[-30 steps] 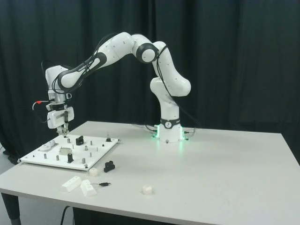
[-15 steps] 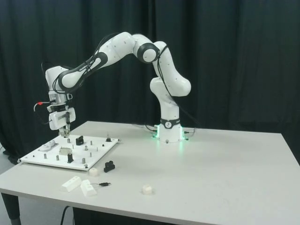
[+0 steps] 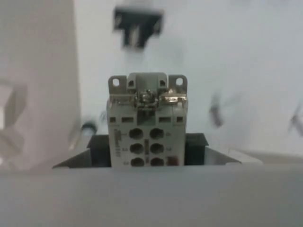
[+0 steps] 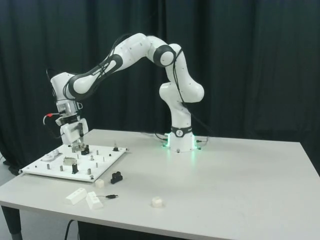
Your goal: Place waterproof.
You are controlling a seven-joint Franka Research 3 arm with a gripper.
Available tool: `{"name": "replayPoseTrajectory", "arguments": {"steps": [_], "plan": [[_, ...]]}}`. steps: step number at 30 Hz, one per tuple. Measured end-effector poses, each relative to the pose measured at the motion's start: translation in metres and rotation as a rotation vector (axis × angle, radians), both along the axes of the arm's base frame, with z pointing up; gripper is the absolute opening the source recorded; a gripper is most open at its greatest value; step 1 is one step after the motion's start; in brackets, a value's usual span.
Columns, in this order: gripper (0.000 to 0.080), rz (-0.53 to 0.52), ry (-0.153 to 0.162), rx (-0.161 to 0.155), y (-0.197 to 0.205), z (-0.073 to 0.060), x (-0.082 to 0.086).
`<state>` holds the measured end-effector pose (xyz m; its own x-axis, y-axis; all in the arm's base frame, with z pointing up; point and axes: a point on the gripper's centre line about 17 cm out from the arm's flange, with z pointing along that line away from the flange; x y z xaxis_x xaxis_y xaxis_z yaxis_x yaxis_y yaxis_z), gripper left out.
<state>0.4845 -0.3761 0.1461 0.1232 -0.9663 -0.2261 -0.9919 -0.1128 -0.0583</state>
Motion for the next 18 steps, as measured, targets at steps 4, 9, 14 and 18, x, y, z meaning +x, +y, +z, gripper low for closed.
{"name": "replayPoseTrajectory", "arguments": {"steps": [4, 9, 14, 18], "plan": [[0.0312, 0.020, 0.013, 0.012, 0.030, 0.000, 0.017], [0.0313, 0.042, 0.031, 0.018, 0.067, -0.004, 0.037], [0.0313, 0.065, 0.049, 0.021, 0.104, -0.008, 0.052], [0.0313, 0.088, 0.057, 0.016, 0.131, -0.013, 0.062]]}}
